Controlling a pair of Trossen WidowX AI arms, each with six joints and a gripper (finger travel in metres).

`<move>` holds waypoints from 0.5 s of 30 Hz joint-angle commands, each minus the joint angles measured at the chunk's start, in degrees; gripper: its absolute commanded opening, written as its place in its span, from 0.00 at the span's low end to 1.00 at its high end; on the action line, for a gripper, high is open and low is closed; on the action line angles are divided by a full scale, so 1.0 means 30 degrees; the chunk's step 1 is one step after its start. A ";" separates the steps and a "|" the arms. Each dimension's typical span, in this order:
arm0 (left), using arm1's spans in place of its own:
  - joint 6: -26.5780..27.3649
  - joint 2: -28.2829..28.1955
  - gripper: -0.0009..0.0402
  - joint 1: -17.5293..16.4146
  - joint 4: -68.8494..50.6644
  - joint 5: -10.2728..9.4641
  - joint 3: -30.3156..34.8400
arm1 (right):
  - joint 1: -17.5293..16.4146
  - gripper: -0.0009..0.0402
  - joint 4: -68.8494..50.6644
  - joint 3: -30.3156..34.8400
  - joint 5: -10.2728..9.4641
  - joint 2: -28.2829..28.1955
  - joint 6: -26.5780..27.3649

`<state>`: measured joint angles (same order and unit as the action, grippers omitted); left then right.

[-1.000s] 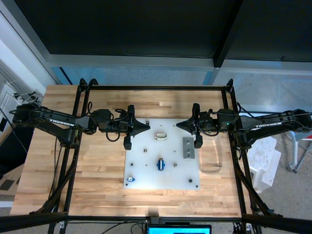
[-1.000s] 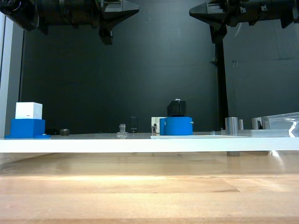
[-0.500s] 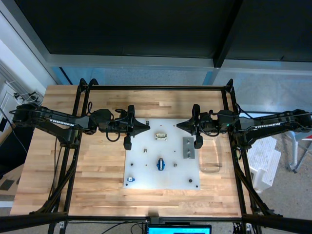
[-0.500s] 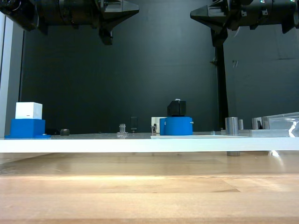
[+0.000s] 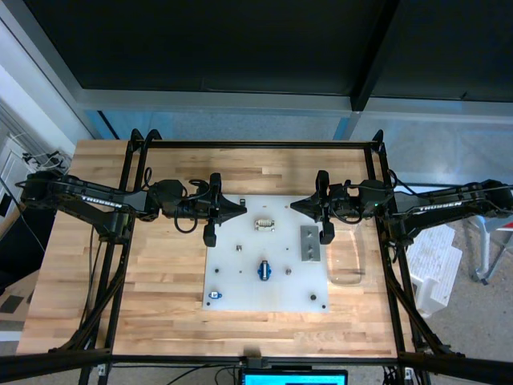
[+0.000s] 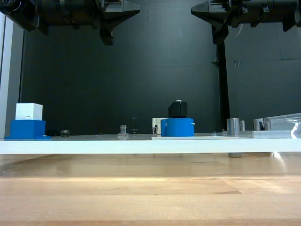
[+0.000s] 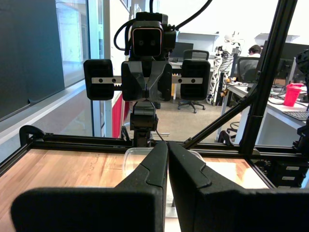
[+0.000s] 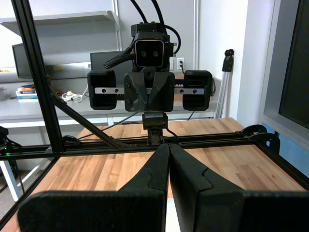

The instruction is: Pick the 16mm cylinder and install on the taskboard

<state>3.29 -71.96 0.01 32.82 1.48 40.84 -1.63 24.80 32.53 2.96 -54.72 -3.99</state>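
Left gripper [image 5: 243, 207]: high above the board's [image 5: 232, 281] far edge, near its left corner; fingers [image 7: 153, 166] pressed together, holding nothing.
Right gripper [image 5: 292, 206]: high above the same edge, right of middle; I see its fingers [image 8: 155, 170] together too.
Cylinder [image 5: 288, 271]: upright on the board, just right of the blue fitting [image 5: 263, 270].

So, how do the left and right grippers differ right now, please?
The left gripper hangs over the taskboard's far-left corner, the right gripper over its far-right corner. The right one is near the grey block and tray; the left one is far from both. Both are shut, empty, level, high above the board.
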 commanded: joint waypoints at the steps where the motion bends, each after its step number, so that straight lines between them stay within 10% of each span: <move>1: 0.0000 -0.0007 0.02 0.0000 0.0007 0.0000 0.0007 | -0.0007 0.02 -0.0036 0.0022 0.0022 -0.0007 -0.0007; 15: 0.0000 -0.0007 0.02 0.0000 0.0007 0.0000 0.0007 | 0.0000 0.02 -0.0561 -0.0051 0.0015 -0.0007 -0.0007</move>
<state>3.29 -71.96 0.01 32.84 1.48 40.84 -1.63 23.14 32.53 2.96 -54.72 -3.99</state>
